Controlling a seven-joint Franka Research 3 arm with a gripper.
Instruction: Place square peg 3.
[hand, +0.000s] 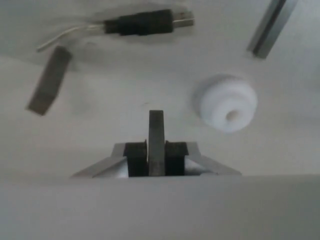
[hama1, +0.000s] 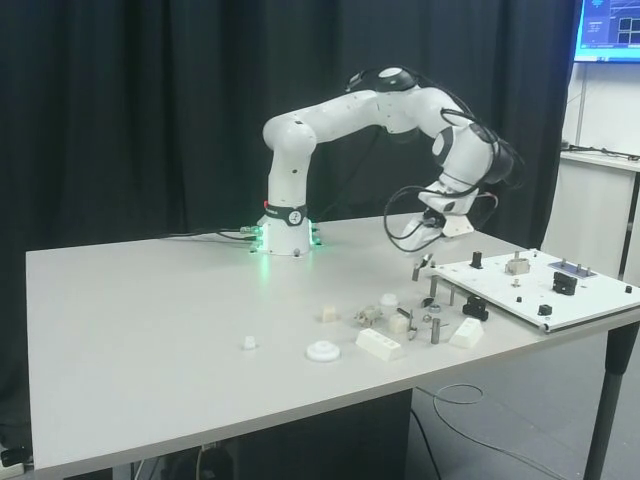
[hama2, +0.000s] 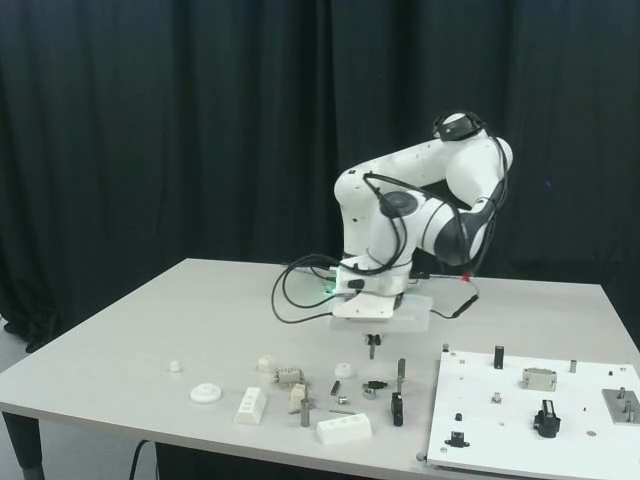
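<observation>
One grey surface (hama1: 150, 320) carries everything, with the white arm (hama1: 330, 120) bolted near its far edge and reaching out over the scattered parts. Next in size is the white board (hama2: 530, 425) lying flat at one end of the surface, just beside the loose parts; several small black and grey fittings stand on it, too small to tell apart. No bin or tray shows anywhere, so the loose pieces lie bare on the surface: two white blocks, a white disc (hama1: 322, 350), a small white knob and a few dark upright pegs.

Held above them, the hand (hand: 156, 150) is pinched narrow on square peg 3 (hand: 156, 137), a slim grey bar with flat sides and a squared end. It sits upright between the black fingertips (hand: 135, 157), its lower part sticking out below them, clear of the surface. In the wrist view a white ribbed wheel (hand: 229, 102), a black cable plug (hand: 145, 22) and a loose grey bar (hand: 50, 80) lie beneath.
</observation>
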